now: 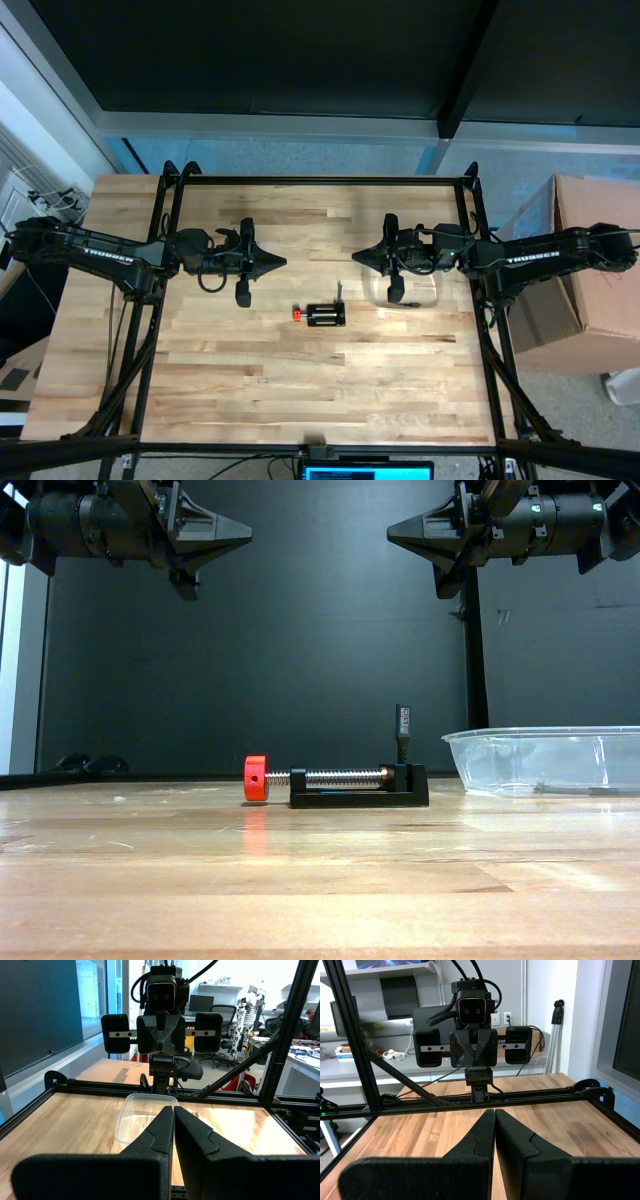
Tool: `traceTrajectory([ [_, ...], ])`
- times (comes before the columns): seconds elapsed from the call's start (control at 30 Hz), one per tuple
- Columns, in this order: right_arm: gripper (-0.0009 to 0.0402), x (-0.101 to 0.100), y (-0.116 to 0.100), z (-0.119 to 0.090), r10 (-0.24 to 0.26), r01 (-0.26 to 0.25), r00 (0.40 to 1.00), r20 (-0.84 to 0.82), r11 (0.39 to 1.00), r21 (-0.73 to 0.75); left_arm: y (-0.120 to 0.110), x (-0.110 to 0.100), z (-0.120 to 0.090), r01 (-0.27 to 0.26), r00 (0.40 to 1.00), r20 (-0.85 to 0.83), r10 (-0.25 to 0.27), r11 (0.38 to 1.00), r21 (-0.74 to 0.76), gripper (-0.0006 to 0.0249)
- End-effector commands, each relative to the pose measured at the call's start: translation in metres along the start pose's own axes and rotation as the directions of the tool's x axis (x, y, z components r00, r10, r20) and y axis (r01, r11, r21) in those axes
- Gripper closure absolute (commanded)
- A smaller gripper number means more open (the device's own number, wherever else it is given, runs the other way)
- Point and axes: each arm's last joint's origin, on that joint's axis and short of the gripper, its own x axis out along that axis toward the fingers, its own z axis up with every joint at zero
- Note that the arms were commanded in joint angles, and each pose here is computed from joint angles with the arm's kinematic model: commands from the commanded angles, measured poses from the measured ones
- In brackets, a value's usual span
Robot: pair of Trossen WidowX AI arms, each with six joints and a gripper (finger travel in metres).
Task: Remove the USB-C connector from the USB-C receptacle and place in the container
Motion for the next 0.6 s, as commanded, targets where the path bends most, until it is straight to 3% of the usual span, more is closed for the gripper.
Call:
traceTrajectory([
  [0.03, 0.0393, 0.0002, 0.0000, -0.0003, -0.001, 0.001, 1.000, -0.005, 1.000, 0.000, 0.0001, 0.0000, 0.0001, 0.000, 1.000, 0.000, 0.000, 1.000, 0.000, 0.0243],
  [0.6, 0.0393, 0.0001, -0.0004, -0.0049, -0.005, 0.005, 0.999, -0.051, 1.000, 0.001, 0.0001, 0.0000, 0.0001, 0.000, 1.000, 0.000, 0.000, 1.000, 0.000, 0.0243],
])
